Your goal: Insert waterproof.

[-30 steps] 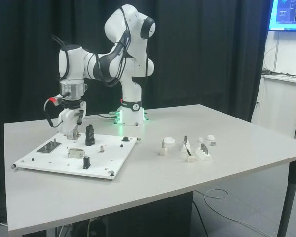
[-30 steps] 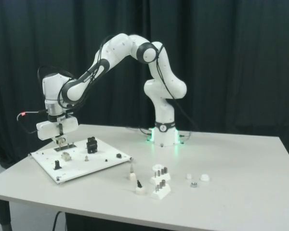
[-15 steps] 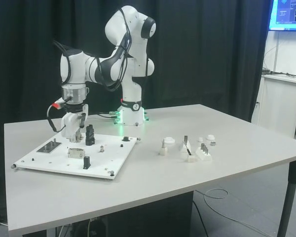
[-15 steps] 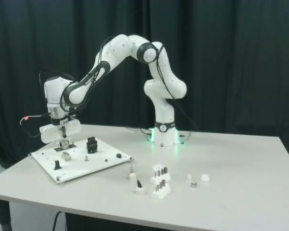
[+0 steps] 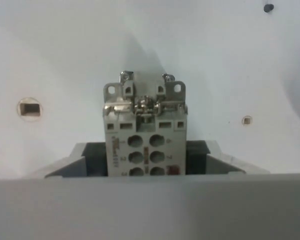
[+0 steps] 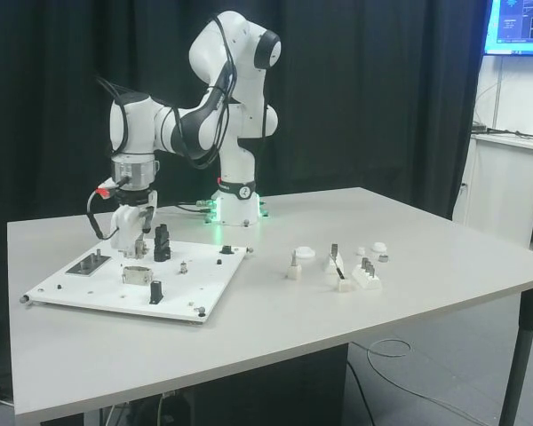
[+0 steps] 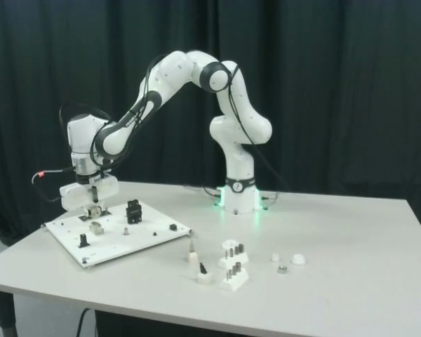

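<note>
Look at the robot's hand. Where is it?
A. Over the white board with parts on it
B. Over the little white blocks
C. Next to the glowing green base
A: the hand hangs over the white board, away from the small white blocks.

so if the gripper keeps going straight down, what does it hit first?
Likely the white board: the gripper points down over it, holding the connector, so that would probably land first. The exact spot below is unclear.
</note>
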